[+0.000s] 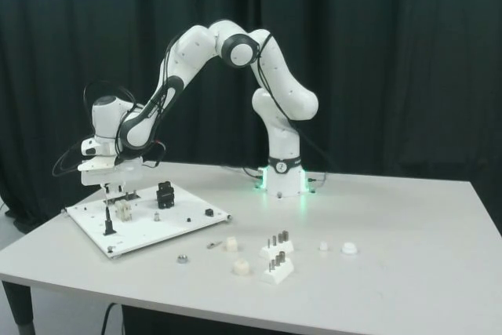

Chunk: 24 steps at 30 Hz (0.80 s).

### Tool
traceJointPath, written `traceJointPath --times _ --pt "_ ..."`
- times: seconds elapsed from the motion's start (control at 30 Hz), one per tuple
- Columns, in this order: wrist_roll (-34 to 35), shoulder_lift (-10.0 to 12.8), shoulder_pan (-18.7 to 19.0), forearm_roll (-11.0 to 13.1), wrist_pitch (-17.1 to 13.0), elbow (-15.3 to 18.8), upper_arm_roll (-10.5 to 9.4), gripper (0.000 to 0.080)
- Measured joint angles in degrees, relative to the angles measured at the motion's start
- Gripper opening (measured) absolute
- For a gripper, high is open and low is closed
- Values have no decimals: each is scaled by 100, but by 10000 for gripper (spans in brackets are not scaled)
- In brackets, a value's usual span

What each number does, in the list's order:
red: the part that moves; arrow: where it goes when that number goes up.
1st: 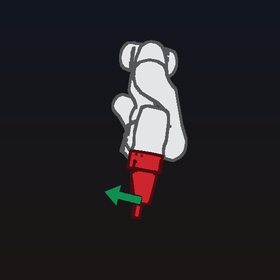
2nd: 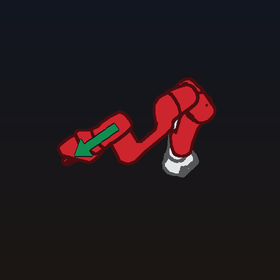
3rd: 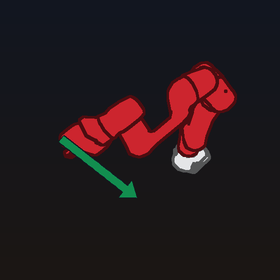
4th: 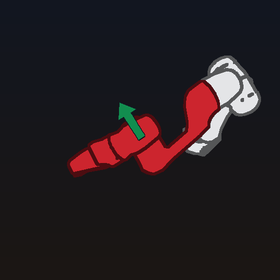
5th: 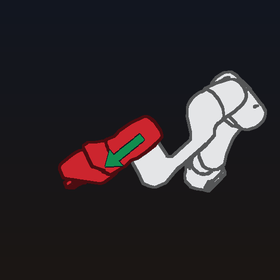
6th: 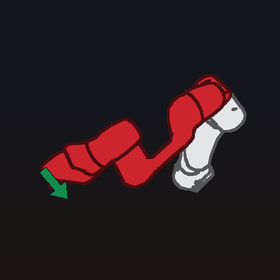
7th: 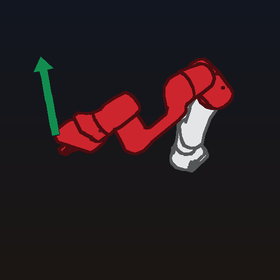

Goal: Insert large gear.

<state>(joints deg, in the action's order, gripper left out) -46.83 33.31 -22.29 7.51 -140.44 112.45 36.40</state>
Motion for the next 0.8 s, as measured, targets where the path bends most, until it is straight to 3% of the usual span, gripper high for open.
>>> traceJointPath --times 0.8 --pt "0 40 124 -100 -48 -38 -5 330"
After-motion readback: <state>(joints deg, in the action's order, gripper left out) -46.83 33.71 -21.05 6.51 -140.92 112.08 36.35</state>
